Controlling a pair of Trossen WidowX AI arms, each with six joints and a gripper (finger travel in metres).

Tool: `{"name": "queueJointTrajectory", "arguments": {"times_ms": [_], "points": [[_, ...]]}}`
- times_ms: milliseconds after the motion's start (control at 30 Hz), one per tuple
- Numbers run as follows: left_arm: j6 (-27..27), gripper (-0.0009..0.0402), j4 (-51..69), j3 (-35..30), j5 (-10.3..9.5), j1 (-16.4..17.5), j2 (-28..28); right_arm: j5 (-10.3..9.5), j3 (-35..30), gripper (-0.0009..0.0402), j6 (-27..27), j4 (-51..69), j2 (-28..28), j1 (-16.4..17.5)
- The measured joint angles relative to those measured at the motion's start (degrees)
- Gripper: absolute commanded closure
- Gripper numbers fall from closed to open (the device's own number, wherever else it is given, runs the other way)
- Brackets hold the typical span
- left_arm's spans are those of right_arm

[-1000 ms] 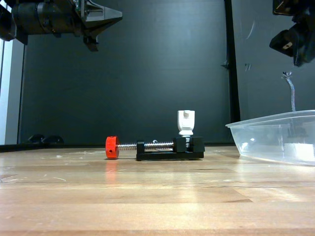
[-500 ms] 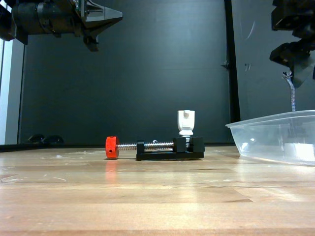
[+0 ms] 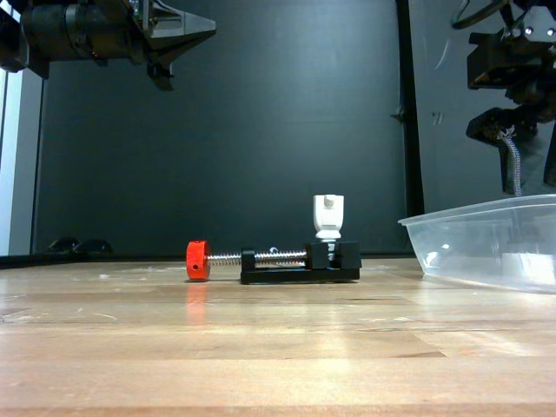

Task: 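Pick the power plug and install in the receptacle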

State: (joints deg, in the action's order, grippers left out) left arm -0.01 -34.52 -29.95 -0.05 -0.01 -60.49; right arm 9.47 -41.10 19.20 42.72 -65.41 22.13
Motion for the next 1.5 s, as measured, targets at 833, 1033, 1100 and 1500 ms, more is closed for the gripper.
{"name": "queueJointTrajectory", "arguments": {"times_ms": [833, 1033, 1100, 1500], "points": [[0.0, 0.0393, 0.0, 0.02, 0.0, 0.0, 0.0, 0.63, 3.28, 0.0217, 0.35, -6.21, -1.97, 0.0], [0.0, 0.0393, 0.0, 0.0, 0.02, 0.0, 0.0, 0.63, 3.82, 0.0216, 0.22, -6.86, -2.36, 0.0], [0.0, 0.0393, 0.0, 0.02, 0.0, 0.0, 0.0, 0.63, 4.07, 0.0216, 0.22, -7.15, -2.36, 0.0], [0.0, 0.0393, 0.0, 0.02, 0.0, 0.0, 0.0, 1.46, 5.14, 0.0217, 0.35, -8.81, -2.36, 0.0]]}}
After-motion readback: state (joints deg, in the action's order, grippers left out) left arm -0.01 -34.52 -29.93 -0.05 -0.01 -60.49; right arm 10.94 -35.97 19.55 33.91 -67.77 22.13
